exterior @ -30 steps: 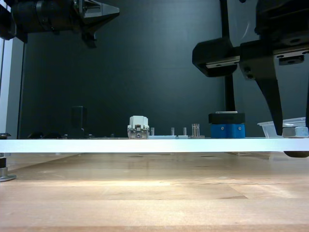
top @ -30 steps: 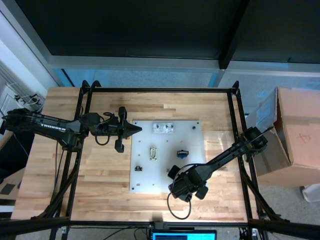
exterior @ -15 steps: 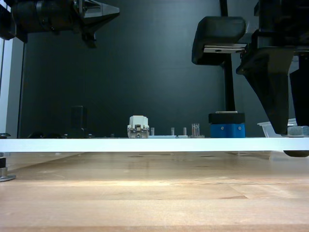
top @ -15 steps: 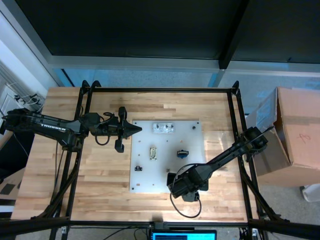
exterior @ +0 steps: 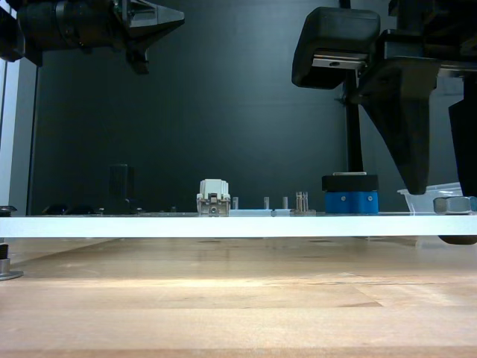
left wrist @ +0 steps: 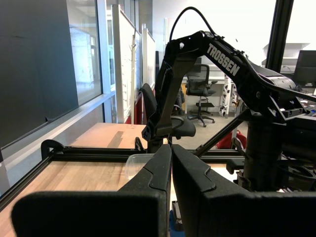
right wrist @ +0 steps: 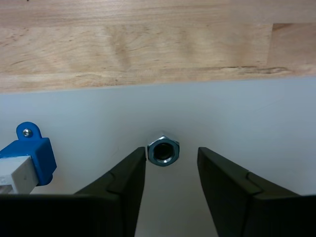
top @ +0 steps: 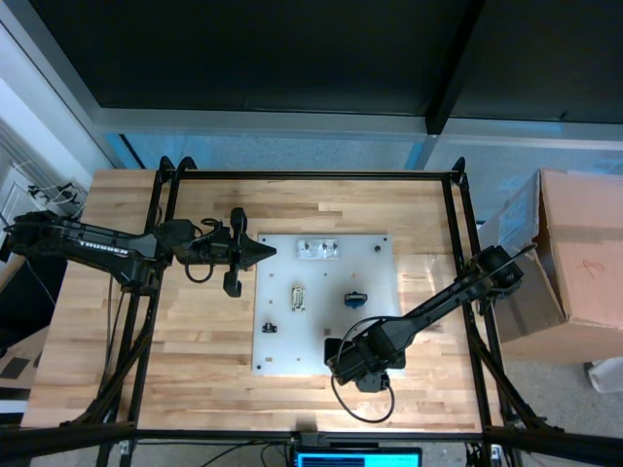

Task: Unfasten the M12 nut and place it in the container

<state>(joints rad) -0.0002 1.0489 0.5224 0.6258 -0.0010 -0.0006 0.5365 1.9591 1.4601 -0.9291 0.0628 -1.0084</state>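
The small silver nut point(right wrist: 163, 151) stands on the white board point(right wrist: 256, 128) on its stud, with none of the stud's ribs showing. My right gripper point(right wrist: 171, 150) is open, one finger on each side of the nut with a thin gap on both. In the low view the nut point(exterior: 452, 203) sits at board level between the right gripper's fingers point(exterior: 406, 142). From above, the right gripper point(top: 362, 366) covers the nut at the board's near right edge. My left gripper point(top: 269, 251) hangs high by the board's far left corner, shut on nothing point(left wrist: 171, 148).
The clear container point(exterior: 417, 195) lies behind the nut, off the board's right side. A blue block point(top: 354, 300) stands mid-board right, close to the right arm. A grey connector point(exterior: 213, 198) and small posts stand further left. A cardboard box point(top: 574, 263) sits beyond the table's right edge.
The right gripper has turned about its wrist and shifted slightly, and its fingers now straddle the nut. The nut has stayed in place. The left arm has not moved.
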